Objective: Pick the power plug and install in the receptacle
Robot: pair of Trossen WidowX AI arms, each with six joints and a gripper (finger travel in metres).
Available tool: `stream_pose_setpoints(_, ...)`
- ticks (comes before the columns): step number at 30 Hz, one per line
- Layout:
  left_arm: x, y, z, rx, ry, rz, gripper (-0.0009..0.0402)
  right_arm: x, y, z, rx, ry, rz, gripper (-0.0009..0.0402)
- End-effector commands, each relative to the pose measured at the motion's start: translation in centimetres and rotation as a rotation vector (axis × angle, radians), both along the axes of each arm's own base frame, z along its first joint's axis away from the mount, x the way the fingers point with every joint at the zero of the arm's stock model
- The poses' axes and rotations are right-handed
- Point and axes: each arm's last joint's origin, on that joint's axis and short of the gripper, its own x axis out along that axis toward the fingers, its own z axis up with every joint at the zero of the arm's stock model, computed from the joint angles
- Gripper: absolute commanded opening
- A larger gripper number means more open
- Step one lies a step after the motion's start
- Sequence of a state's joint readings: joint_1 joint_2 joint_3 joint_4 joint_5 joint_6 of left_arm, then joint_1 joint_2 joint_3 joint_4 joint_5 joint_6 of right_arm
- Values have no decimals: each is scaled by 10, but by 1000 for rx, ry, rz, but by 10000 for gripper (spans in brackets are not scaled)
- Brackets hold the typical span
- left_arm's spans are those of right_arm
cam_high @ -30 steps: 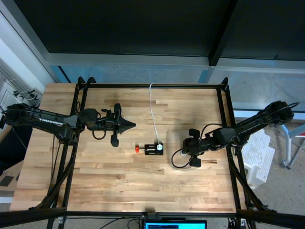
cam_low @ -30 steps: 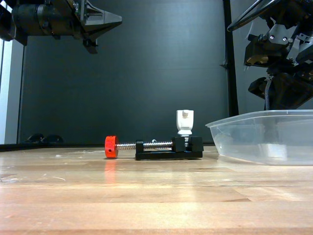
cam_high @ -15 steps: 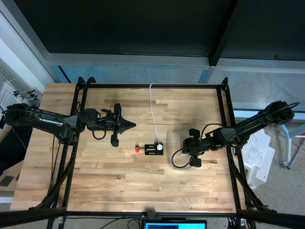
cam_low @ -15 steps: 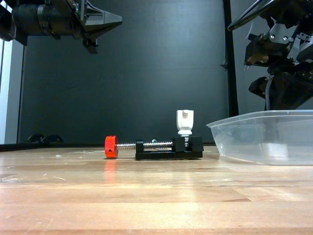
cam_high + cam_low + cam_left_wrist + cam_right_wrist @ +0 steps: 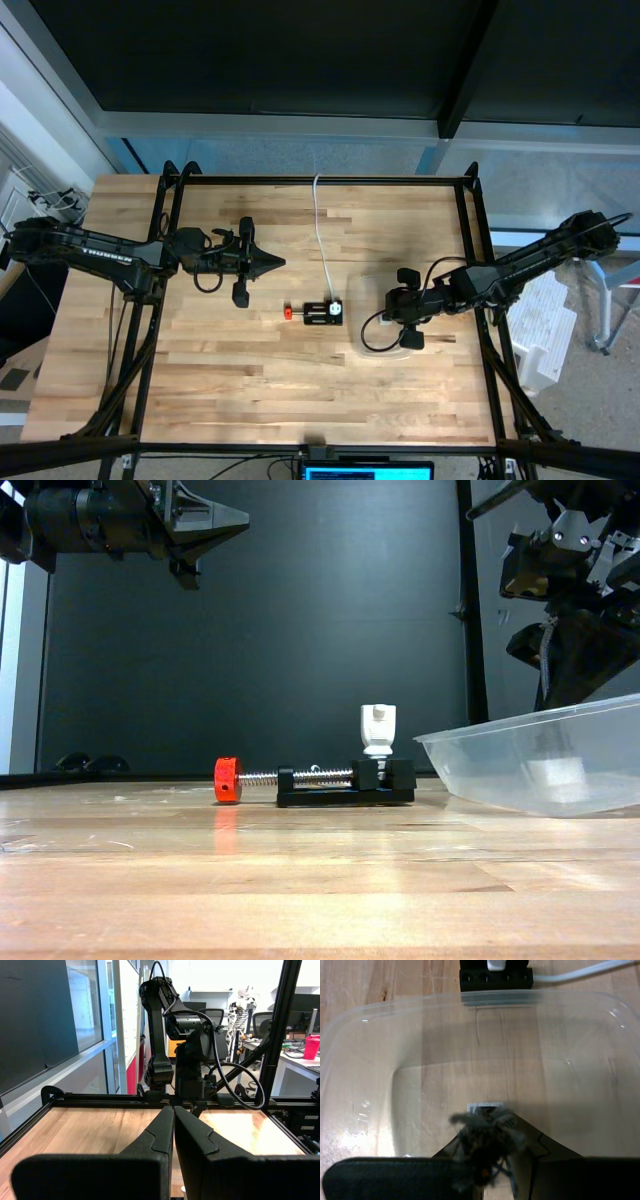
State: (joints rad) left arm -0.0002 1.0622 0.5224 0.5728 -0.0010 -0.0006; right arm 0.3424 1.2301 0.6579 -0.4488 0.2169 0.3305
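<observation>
**High view:** The left arm reaches level from the left edge of the pale wooden table (image 5: 250,390). The left gripper (image 5: 268,263) points inward, well apart from everything on the table. The right arm stretches in from the right edge and bends down, with the right gripper (image 5: 400,325) over the clear rectangular plastic tray (image 5: 372,345). Between the arms, the small white round-faced receptacle (image 5: 336,309) sits in a small black vise (image 5: 318,312) with a red knob (image 5: 288,312). A thin white cable (image 5: 322,240) runs from it to the far edge.

**Low view:** The left gripper hangs high above the table. The right gripper dips toward the tray, which sits tilted with a tiny white cube (image 5: 555,772) inside.

**Left wrist view:** The fingers (image 5: 162,1132) are pressed together and hold nothing.

**Right wrist view:** The right gripper is pinched narrow on a blurred dark lump, the tiny black power plug (image 5: 481,1142). The plug is inside the tray, close to the white cube.
</observation>
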Motion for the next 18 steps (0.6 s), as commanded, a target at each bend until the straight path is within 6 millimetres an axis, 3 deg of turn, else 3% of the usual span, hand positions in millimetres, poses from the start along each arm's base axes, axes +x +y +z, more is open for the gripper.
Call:
stream_pose_setpoints(1, 0, 0, 0, 0, -1, 0, 0, 0, 0, 1, 0, -2, -1, 0)
stream_pose_setpoints(18, 0, 0, 0, 0, -1, 0, 0, -1, 0, 1, -6, -2, 10, 0)
